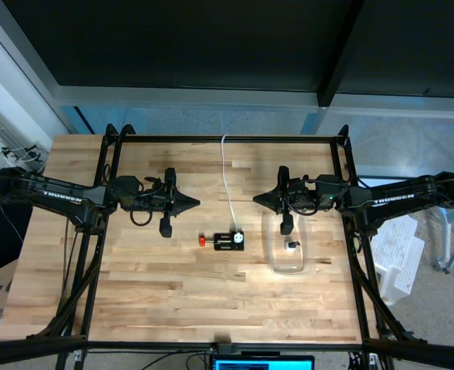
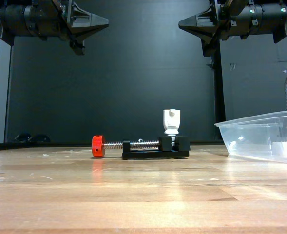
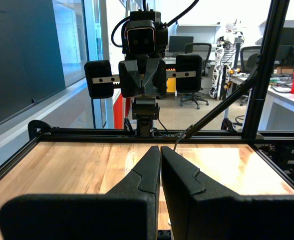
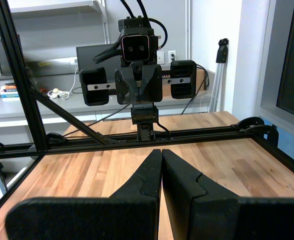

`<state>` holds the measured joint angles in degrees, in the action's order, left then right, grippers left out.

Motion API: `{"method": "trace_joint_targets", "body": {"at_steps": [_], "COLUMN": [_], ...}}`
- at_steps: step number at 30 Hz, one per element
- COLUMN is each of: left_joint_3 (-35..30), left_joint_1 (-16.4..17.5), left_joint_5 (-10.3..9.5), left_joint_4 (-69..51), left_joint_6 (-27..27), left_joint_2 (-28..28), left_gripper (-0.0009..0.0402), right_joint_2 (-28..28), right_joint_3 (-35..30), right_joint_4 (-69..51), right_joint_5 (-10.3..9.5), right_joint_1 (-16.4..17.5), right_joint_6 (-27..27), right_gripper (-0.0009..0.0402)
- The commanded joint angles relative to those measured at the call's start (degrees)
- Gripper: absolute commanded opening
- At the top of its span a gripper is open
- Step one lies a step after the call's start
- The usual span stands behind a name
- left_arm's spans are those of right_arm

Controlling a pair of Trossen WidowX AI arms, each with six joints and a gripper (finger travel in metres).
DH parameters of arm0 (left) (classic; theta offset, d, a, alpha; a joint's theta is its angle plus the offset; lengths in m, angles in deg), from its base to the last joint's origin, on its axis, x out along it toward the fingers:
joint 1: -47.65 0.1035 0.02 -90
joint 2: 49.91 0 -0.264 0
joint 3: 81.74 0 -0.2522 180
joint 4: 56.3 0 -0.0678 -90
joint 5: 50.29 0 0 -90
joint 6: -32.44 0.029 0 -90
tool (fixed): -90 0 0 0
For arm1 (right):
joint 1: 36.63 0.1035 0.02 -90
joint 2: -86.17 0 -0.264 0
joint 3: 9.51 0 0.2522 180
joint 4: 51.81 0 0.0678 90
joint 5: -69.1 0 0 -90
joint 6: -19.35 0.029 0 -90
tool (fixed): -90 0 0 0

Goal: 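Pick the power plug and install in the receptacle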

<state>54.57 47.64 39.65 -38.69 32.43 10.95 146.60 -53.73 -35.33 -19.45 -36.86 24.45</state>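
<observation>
Nothing is done yet. The tiny black blocky power plug lies in the clear plastic tray, beside what looks like a tiny white piece, on the right arm's side of the receptacle, a white square socket face in a black vise with an orange-red knob and no plug on it. Picking and inserting both remain, I judge. The left gripper and right gripper hover high, flanking the receptacle, each with fingers pressed together and holding nothing.
</observation>
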Motion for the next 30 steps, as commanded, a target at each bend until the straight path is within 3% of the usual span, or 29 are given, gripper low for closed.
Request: {"method": "trace_joint_targets", "body": {"at_steps": [1, 13, 23, 30], "left_joint_3": [0.0, 0.0, 0.0, 0.0], "left_joint_1": [0.0, 0.0, 0.0, 0.0], "left_joint_5": [0.02, 0.02, 0.02, 0.02], "left_joint_4": [0.0, 0.0, 0.0, 0.0], "left_joint_6": [0.0, 0.0, 0.0, 0.0], "left_joint_2": [0.0, 0.0, 0.0, 0.0], "left_gripper": [0.0000, 0.0000, 0.0000, 0.0000], "right_joint_2": [0.0, -1.2, -8.2, -8.6], "right_joint_3": [0.0, -0.1, -6.4, -13.4], "right_joint_4": [0.0, -1.7, -28.8, -49.0], "right_joint_5": [0.00, -1.53, -0.96, -0.92], "right_joint_1": [0.0, 0.2, 1.6, 3.6], "right_joint_6": [0.0, 1.0, 1.0, 1.9], "right_gripper": [0.0000, 0.0000, 0.0000, 0.0000]}}
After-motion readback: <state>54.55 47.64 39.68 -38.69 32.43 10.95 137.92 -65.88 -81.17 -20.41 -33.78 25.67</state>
